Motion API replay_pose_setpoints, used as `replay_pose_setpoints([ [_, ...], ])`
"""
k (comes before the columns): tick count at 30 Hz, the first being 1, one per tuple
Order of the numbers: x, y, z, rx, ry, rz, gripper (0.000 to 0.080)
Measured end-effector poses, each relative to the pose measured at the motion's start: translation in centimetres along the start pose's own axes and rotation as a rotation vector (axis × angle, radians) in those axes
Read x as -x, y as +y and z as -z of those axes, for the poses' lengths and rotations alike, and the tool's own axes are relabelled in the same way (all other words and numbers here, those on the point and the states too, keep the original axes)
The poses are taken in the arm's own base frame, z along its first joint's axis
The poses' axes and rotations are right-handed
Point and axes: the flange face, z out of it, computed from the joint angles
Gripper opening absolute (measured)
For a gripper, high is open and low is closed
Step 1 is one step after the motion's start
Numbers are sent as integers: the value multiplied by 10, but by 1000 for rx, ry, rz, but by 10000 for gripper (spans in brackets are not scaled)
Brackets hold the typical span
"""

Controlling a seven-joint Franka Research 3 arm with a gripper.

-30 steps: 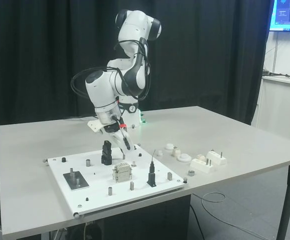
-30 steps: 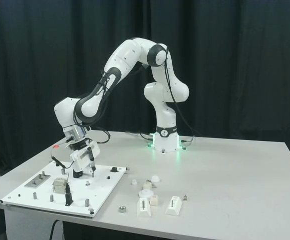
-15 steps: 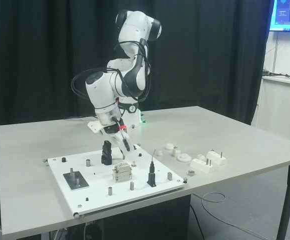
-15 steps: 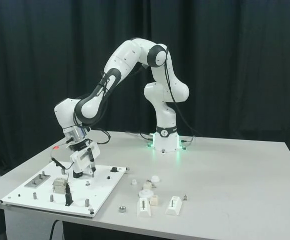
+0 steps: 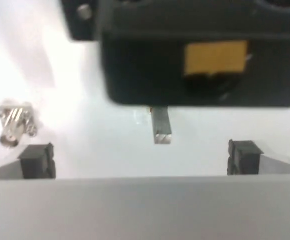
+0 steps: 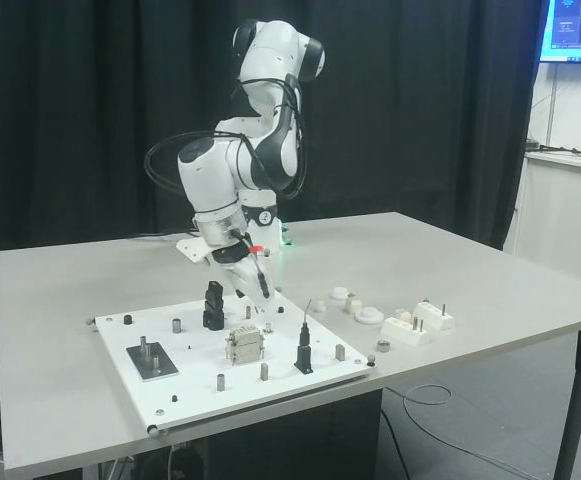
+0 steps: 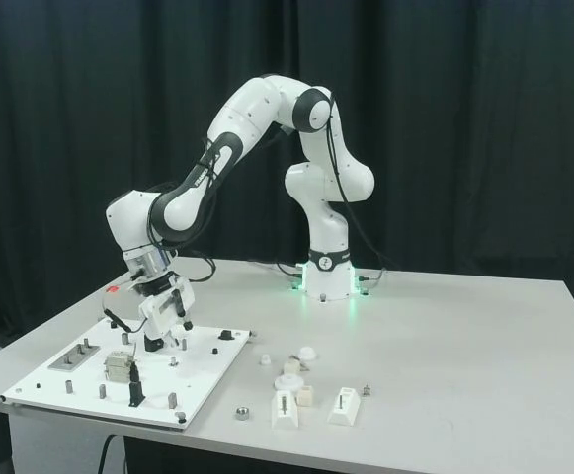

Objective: Insert square peg 2.

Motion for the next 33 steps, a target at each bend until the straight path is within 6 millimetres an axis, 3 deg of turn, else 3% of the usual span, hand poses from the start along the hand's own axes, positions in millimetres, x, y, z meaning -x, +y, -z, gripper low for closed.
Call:
replay_pose_setpoints([
  [5,8,-1,7,-4,19,-20,735],
  [6,10,-2,8,-6,22,-24,787],
  [33,48,-4,55,-38,179,-39,800],
])
